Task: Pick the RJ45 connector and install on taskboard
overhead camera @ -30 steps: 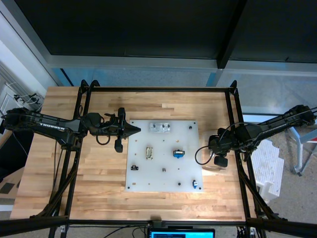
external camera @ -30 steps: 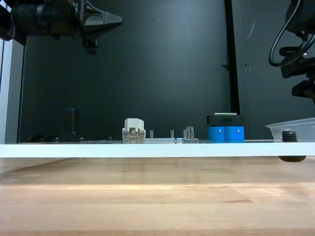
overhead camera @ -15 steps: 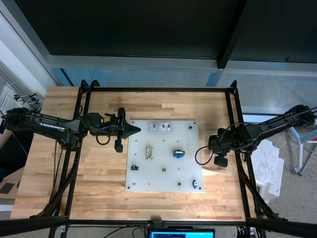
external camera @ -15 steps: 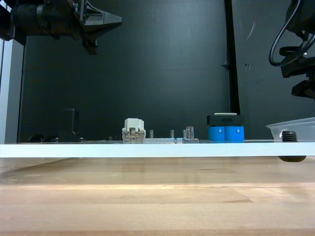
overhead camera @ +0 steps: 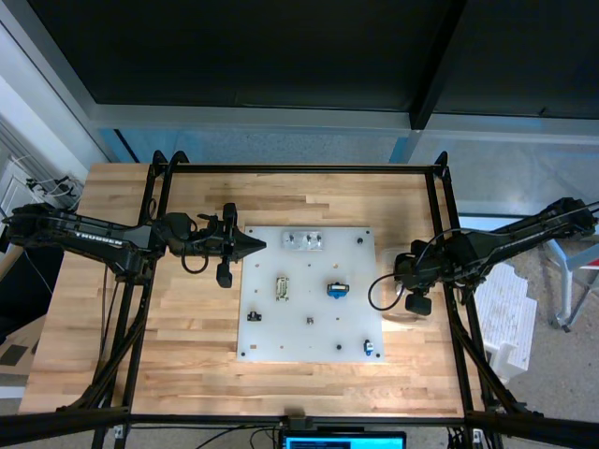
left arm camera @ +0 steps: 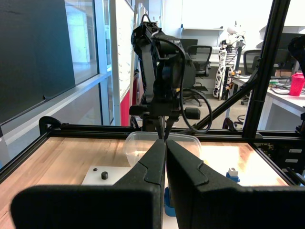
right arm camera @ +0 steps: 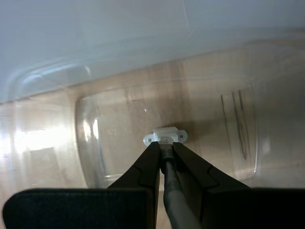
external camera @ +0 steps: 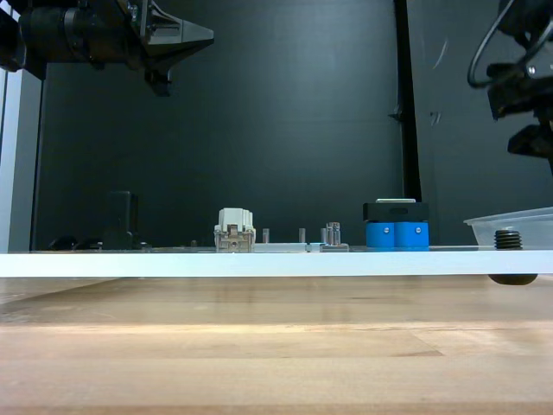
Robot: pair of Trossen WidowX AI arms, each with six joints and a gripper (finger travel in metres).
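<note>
Fingers (right arm camera: pixel 151 162) of right gripper (right arm camera: pixel 165 149) pinch RJ45 connector (right arm camera: pixel 165 135) by the dark stem behind its pale plug; the plug sticks out just past the fingertips. It hangs over clear tray (right arm camera: pixel 86 143); can't tell if it touches the tray floor. In the high view right gripper (overhead camera: pixel 412 297) sits above the tray (overhead camera: pixel 397 320), just off the right edge of taskboard (overhead camera: pixel 281 327). Left gripper (overhead camera: pixel 257 245) hovers high over the board's left edge, fingers (left arm camera: pixel 152 162) pressed together, empty. Board lies flat on desk (overhead camera: pixel 178 327).
</note>
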